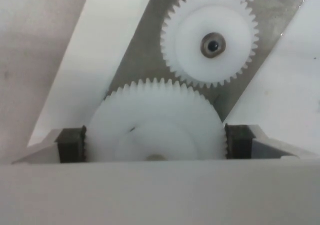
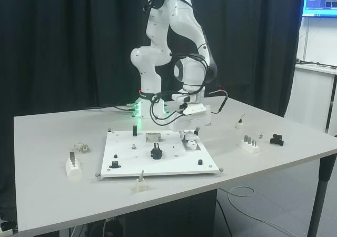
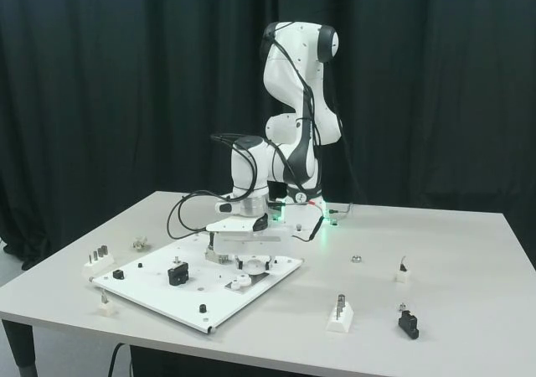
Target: Insert large gear.
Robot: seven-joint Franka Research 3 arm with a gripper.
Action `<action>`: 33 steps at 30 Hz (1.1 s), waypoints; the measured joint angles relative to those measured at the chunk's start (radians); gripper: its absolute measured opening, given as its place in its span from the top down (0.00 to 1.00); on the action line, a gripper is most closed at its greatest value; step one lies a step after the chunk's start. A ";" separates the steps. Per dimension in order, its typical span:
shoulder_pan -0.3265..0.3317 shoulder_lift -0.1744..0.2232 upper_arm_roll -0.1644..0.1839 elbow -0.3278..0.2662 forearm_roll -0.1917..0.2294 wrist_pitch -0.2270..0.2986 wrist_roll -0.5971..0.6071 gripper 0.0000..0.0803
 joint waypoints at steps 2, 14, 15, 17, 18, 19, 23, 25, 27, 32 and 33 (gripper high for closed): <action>0.000 0.000 0.000 0.000 0.003 0.001 0.001 0.26; 0.000 -0.001 -0.001 -0.001 0.018 0.007 0.001 0.08; 0.000 -0.001 -0.002 0.000 0.018 0.007 0.001 0.08; 0.000 -0.003 -0.003 0.001 0.018 0.006 0.001 0.08; 0.000 -0.005 -0.004 0.001 0.018 0.006 0.001 0.08; 0.000 -0.007 -0.006 0.001 0.018 0.005 0.001 0.08; 0.000 -0.015 -0.015 0.001 0.017 0.001 0.001 0.08; 0.000 -0.020 -0.022 0.001 0.017 -0.003 0.001 0.01; 0.000 -0.025 -0.030 0.001 0.015 -0.011 0.001 0.01; 0.000 -0.035 -0.051 0.003 0.011 -0.023 0.001 0.00; 0.000 -0.036 -0.055 0.004 0.011 -0.025 0.000 0.00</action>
